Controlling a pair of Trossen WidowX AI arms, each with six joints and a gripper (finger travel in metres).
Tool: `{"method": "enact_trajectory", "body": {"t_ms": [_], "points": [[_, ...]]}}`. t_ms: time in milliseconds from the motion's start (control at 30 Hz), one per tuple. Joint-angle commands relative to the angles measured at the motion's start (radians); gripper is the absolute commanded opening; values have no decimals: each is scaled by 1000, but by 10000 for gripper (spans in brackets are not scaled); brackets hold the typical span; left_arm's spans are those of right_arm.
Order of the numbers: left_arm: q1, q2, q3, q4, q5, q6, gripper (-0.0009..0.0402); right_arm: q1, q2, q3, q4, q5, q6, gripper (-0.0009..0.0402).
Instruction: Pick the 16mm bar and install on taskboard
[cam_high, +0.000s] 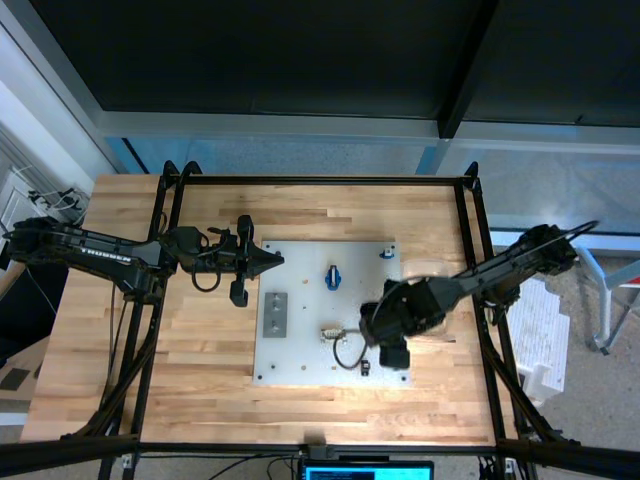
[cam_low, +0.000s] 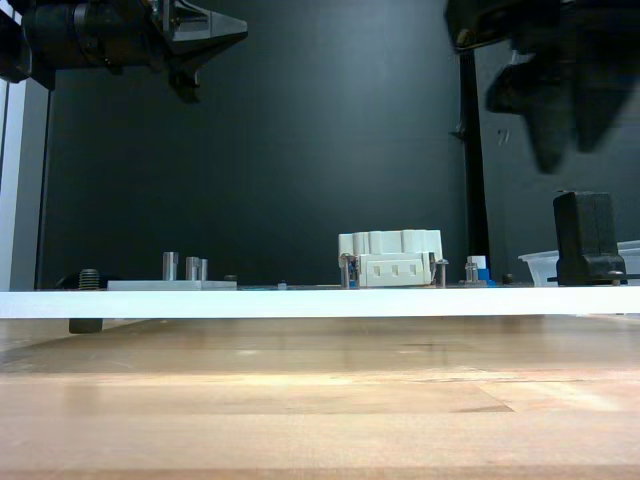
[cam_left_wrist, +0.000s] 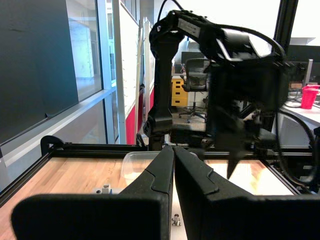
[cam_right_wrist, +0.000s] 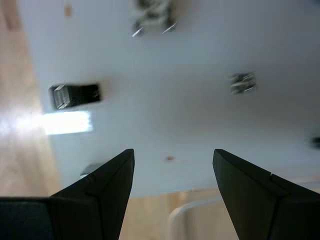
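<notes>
**Pale wooden counter (cam_high: 200, 400), bar not yet gripped**

The white square taskboard (cam_high: 305, 360) with small holes is laid on the counter. The right gripper (cam_right_wrist: 173, 151) is held above its right part, jaws spread wide and empty. The left gripper (cam_high: 275, 260) is parked high by the far-left corner, jaws pressed together on nothing. The tiny grey 16mm bar cannot be made out. The pick is judged to lie ahead: the bar must be found, then the open jaws lowered around it.
</notes>
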Motion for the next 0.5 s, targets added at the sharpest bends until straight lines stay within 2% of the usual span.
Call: {"method": "enact_trajectory", "body": {"t_ms": [33, 233, 500], "points": [[0, 0, 0, 0, 0, 0, 0, -54, -33, 0, 1, 8, -48, 220], [0, 0, 0, 0, 0, 0, 0, -139, -93, -6, 13, 17, -143, 220], [0, 0, 0, 0, 0, 0, 0, -245, -172, -37, 134, 15, -276, 220]]}}
